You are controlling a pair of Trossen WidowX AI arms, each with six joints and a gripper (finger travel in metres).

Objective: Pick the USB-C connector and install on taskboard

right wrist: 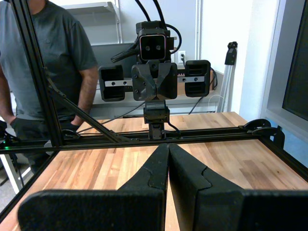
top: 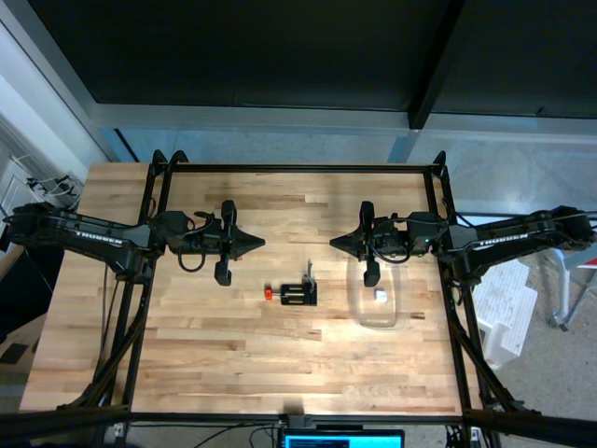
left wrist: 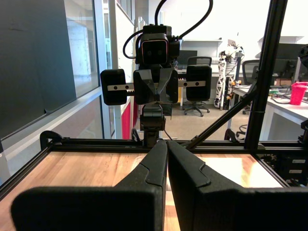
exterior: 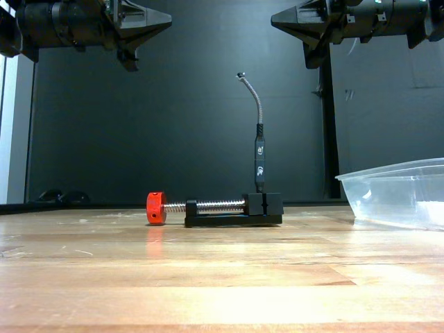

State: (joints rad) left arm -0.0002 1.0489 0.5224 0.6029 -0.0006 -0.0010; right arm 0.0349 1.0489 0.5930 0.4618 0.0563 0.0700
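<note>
Taskboard (top: 298, 295) beside tray (top: 377, 324) holding piece (top: 381, 295); left hand (top: 261, 243), right hand (top: 333, 243) aloft.

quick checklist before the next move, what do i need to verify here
1. Left gripper up off the table: ok, raised at the left, shut.
2. Right gripper ready to pick: not ok, raised near the tray but shut.
3. Taskboard flat on the table, between the arms: ok.
4. Connector found: cannot tell; a small white piece lies in the tray.
5. Taskboard slot free: cannot tell; a dark stem stands upright from its block.
6. Way down to the tray unobstructed: ok.
</note>
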